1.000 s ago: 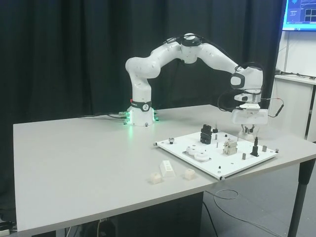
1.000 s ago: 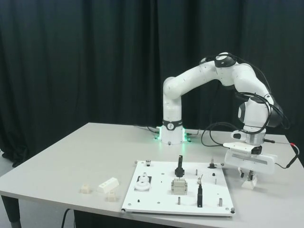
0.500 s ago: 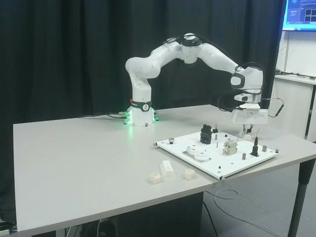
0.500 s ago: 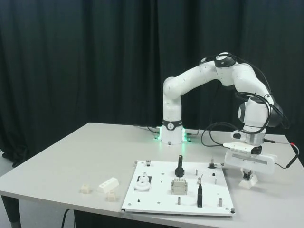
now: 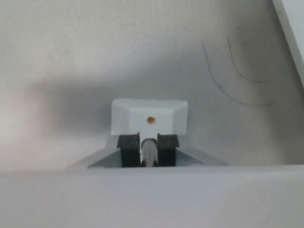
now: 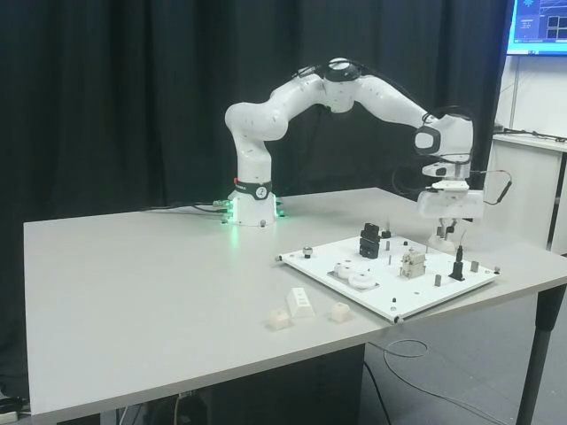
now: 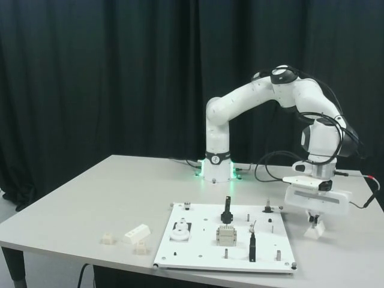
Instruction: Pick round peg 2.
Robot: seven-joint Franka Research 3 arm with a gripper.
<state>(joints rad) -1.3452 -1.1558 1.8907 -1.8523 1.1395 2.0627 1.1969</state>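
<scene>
In the wrist view the gripper (image 5: 149,149) shows only its two black fingertips (image 5: 128,148), closed on round peg 2 (image 5: 149,153), a thin white pin held upright between them; the peg's lower end is cut off by the pale gripper body that fills the near part of that picture. Directly beneath the jaws sits a small white holder block (image 5: 149,117) with a tiny round hole on its upper face, resting on the grey worktop (image 5: 71,47). Whether the peg tip is free of that hole cannot be told from this angle. Both room views give what the wrist camera cannot: the gripper (image 7: 312,217) hangs a little above the holder block (image 7: 314,231), with a visible gap. There the peg itself is too small to make out. The white assembly board (image 7: 198,237) lies to one side of the jaws, just beside the holder block, and only its edge enters the wrist view. On the other side of the jaws is bare worktop up to the table edge, as the first room view shows around the gripper (image 6: 448,227).
</scene>
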